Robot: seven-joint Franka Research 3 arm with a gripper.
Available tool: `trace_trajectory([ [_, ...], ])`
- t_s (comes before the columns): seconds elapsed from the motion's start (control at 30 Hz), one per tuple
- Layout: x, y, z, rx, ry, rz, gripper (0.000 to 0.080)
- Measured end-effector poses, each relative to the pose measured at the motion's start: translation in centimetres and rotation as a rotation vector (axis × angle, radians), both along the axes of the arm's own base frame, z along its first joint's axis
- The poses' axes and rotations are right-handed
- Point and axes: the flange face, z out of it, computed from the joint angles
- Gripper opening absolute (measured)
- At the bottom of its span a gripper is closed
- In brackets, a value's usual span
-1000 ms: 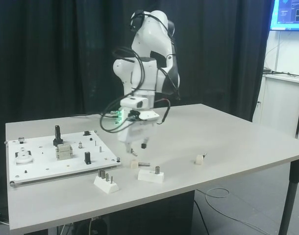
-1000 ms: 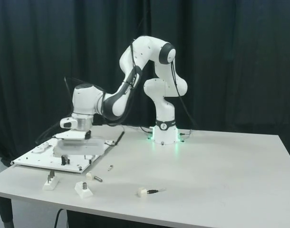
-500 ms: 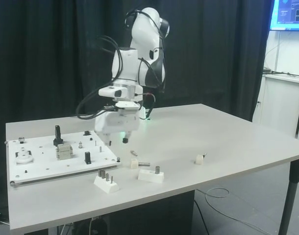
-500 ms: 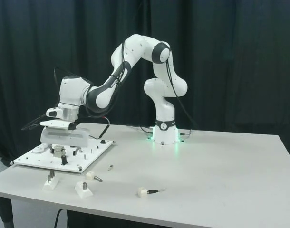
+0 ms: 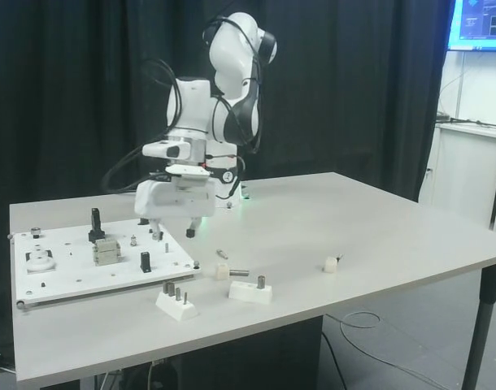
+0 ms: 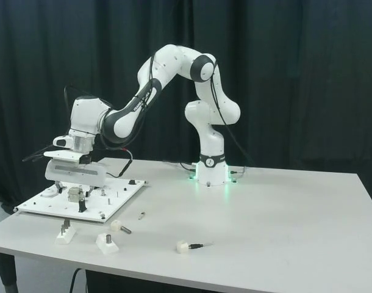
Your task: Pick square peg 4.
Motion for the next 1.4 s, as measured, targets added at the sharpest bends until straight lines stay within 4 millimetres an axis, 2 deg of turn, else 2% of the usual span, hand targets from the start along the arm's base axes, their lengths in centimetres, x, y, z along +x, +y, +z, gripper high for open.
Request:
trace_trajectory([
  [0.7, -0.8, -0.6, -4.0, 0.049, -0.105, -0.089, 0.0800],
  [1.4, -1.4, -1.0, -5.9, 0.092, -0.176, -0.077, 0.0800],
])
